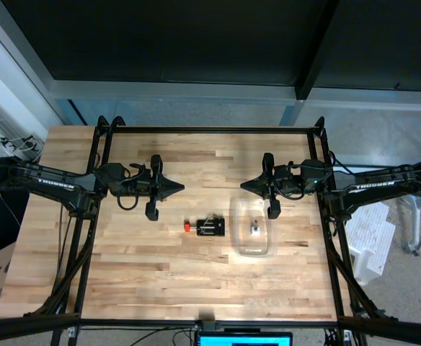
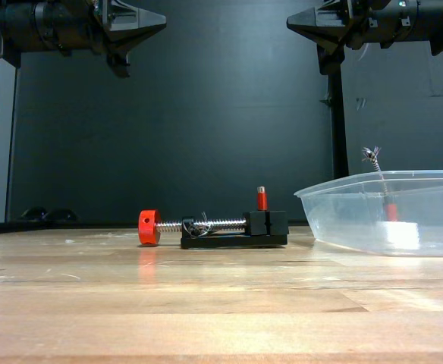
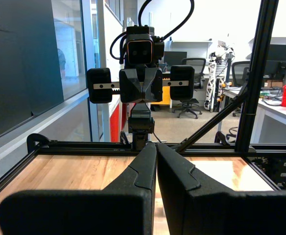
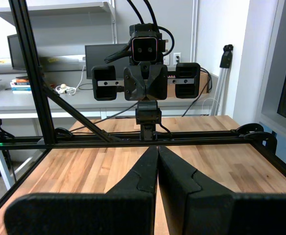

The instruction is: Pick the RCA connector and install on taskboard

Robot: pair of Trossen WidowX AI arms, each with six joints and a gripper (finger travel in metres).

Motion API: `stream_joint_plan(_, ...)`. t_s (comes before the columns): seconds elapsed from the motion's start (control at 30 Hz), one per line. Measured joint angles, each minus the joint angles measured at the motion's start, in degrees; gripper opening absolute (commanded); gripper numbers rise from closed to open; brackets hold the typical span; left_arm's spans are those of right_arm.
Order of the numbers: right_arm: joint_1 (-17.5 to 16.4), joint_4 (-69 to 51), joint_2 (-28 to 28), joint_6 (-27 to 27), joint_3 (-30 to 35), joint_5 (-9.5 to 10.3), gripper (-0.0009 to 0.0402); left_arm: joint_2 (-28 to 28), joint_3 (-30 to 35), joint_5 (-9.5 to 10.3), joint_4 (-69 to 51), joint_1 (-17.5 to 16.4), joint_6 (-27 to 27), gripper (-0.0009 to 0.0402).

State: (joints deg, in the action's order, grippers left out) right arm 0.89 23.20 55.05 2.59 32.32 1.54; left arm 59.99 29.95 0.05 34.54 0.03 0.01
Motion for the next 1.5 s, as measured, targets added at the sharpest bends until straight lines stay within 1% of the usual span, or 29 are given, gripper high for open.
stream_joint_plan(0.73, 0.0, 0.3, 0.0, -0.2, 0.0, -0.04, 0.0000, 0.0, 0.0, -0.02, 0.0, 0.0, 0.0, 0.0000)
stream_joint_plan(0.77, 0.0, 0.7, 0.0, -1.2, 0.0, -0.72, 0.0000, 0.0, 0.0, 0.00, 0.0, 0.0, 0.0, 0.0000)
stream_joint_plan(0.83, 0.0, 0.3, -0.1, -2.1, 0.5, -2.99, 0.0000, 0.0, 0.0, -0.02, 0.0, 0.0, 0.0, 0.0000)
stream_joint_plan(0.87, 0.0, 0.0, -0.2, -1.9, 0.9, -3.45, 0.0000, 0.0, 0.0, 0.00, 0.0, 0.0, 0.0, 0.0000)
stream_joint_plan(0.93, 0.0, -0.5, -0.3, -1.8, 1.4, -3.48, 0.0000, 0.0, 0.0, 0.00, 0.0, 0.0, 0.0, 0.0000)
stream_joint_plan(1.0, -0.1, -3.7, -0.3, -1.7, 2.5, -3.43, 0.0000, 0.0, 0.0, 0.00, 0.0, 0.0, 0.0, 0.0000)
stream_joint_plan(1.17, -0.3, -18.7, -0.3, -1.7, 7.4, -3.45, 0.0000, 0.0, 0.0, -0.02, 0.0, 0.0, 0.0, 0.0000)
stream_joint_plan(1.33, -1.7, -33.7, -0.1, -1.4, 12.5, -3.45, 0.0000, 0.0, 0.0, 0.00, 0.0, 0.0, 0.0, 0.0000)
stream_joint_plan(1.5, -2.1, -47.1, 1.0, 1.9, 16.7, -3.48, 0.0000, 0.0, 0.0, 0.00, 0.0, 0.0, 0.0, 0.0000)
